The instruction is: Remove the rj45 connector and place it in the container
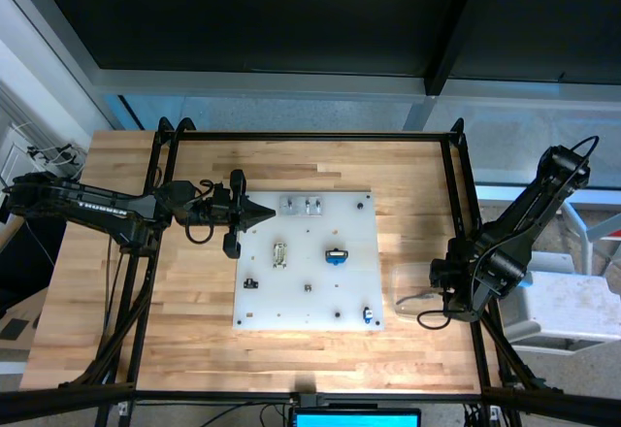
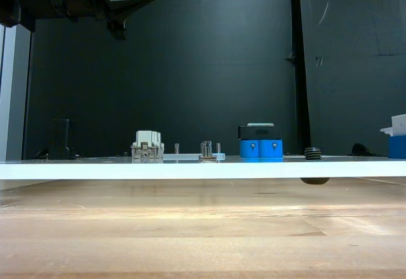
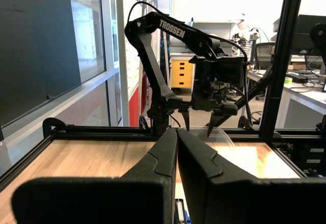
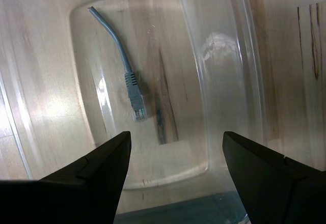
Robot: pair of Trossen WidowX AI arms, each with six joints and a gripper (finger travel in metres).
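Placement step, by my reading, all but finished.

High view: the white board [image 1: 291,296] sits mid-table. The container [image 1: 398,277] stands just off the board's edge at 3 o'clock. The right gripper [image 1: 441,293] is over the tub, and the rj45 connector [image 1: 413,298] shows as a faint grey line inside. The left gripper [image 1: 268,213] hangs over the board's 10 o'clock corner.

Low view: the left claw rides high above the board, well apart from every part on it.

Left wrist view: its fingers [image 3: 163,158] are pressed together, holding nothing.

Right wrist view: the right claw is spread wide and empty. The grey plug and its short cable lie flat on the tub floor, apart from both fingers.

Next I would lift straight up, because the tub walls stand close beside the fingertips. Bare wood at the tub's 6 o'clock gives room to withdraw.
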